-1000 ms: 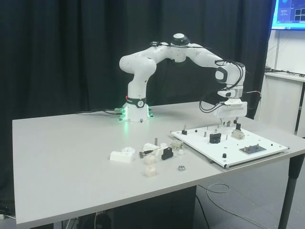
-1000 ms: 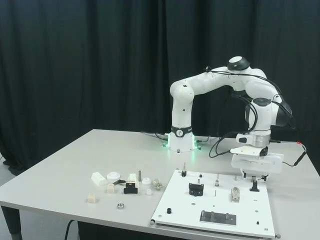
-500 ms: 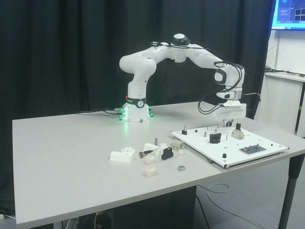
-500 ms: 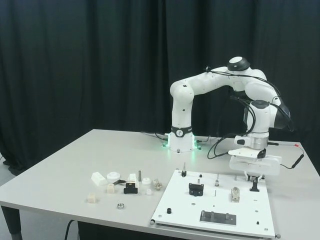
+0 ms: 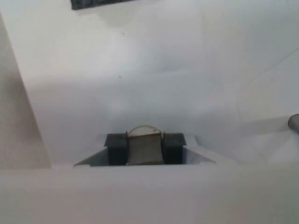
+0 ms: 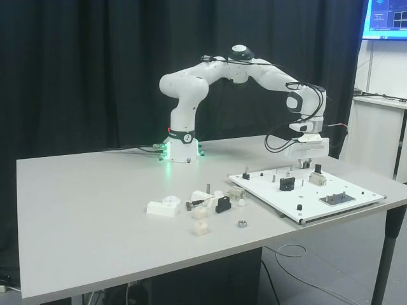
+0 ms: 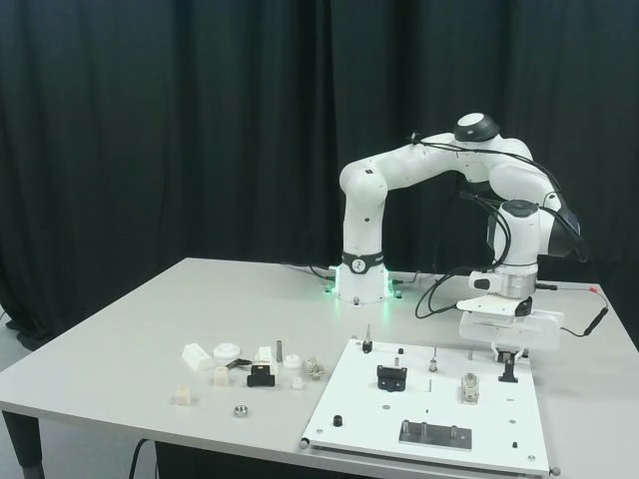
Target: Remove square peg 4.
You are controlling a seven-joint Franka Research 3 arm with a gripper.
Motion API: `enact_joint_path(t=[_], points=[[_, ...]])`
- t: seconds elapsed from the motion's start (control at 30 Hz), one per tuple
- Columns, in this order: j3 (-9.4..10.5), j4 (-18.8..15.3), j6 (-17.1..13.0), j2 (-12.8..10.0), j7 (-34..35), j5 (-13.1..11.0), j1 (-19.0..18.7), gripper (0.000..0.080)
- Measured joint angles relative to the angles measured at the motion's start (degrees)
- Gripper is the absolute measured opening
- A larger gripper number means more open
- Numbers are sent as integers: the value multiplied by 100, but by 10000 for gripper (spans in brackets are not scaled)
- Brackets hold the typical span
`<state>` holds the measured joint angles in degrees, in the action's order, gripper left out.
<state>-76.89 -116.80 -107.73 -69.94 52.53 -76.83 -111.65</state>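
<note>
A: Jaws?
B: Clamped. The gripper (image 5: 145,148) is shut on a small block, with a black pad (image 5: 117,148) pressed to each side. The block is taken to be square peg 4 (image 5: 145,151).

A: Where is the peg held?
B: Over the far corner of the white board (image 5: 140,70), on the side away from the loose parts (image 6: 203,206). In the wrist view it cannot be told whether its lower end is out of the hole yet.

A: What is close by?
B: A black upright fixture (image 7: 510,370) is seen on the board just beside the gripper. Other pegs and fixtures are spread further in on the board.

A: How should the step be done?
B: The grip should be kept firm and the peg drawn straight up from the board. A square peg is likely to jam if tilted. No sideways move should be made until the black fixture is cleared. The peg can then be carried off the board to the grey table (image 6: 95,190).
</note>
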Motion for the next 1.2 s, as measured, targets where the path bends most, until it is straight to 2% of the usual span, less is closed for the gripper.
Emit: enact_joint_path(t=[0.63,1.2], points=[[-17,-19,3,75,0,5,16,156],[-105,-22,119,97,0,8,18,156]])
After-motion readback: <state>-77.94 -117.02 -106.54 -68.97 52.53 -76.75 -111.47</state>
